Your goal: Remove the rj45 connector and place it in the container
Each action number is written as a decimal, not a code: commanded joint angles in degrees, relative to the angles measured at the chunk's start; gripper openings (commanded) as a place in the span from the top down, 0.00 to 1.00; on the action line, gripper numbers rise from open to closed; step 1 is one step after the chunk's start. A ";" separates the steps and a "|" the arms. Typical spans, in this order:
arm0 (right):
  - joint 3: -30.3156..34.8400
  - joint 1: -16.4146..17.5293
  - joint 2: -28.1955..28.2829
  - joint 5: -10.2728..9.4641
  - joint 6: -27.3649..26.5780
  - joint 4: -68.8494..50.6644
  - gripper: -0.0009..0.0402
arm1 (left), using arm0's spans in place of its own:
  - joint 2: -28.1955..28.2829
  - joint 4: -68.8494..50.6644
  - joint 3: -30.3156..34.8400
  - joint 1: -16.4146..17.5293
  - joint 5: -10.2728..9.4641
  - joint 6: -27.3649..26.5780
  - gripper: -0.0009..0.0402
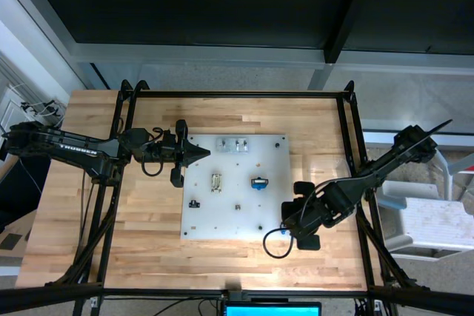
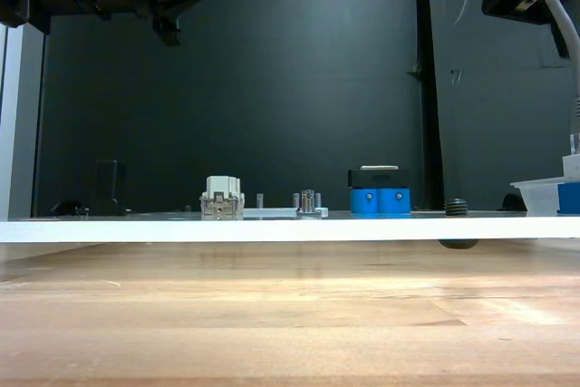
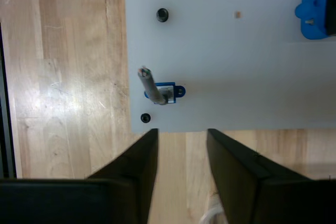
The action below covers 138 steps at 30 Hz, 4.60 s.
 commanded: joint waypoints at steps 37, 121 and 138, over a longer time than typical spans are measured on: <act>-0.66 -1.90 10.05 -1.03 -7.02 6.36 0.50 | 0.00 0.00 0.02 0.02 0.00 0.00 0.98; -1.46 -1.62 -0.09 -1.53 -4.52 2.14 0.98 | 0.02 0.00 0.02 0.00 0.00 0.00 0.98; -13.86 -6.01 -15.69 -1.27 -4.42 -3.48 0.98 | 0.00 0.00 0.02 0.00 0.00 0.00 0.98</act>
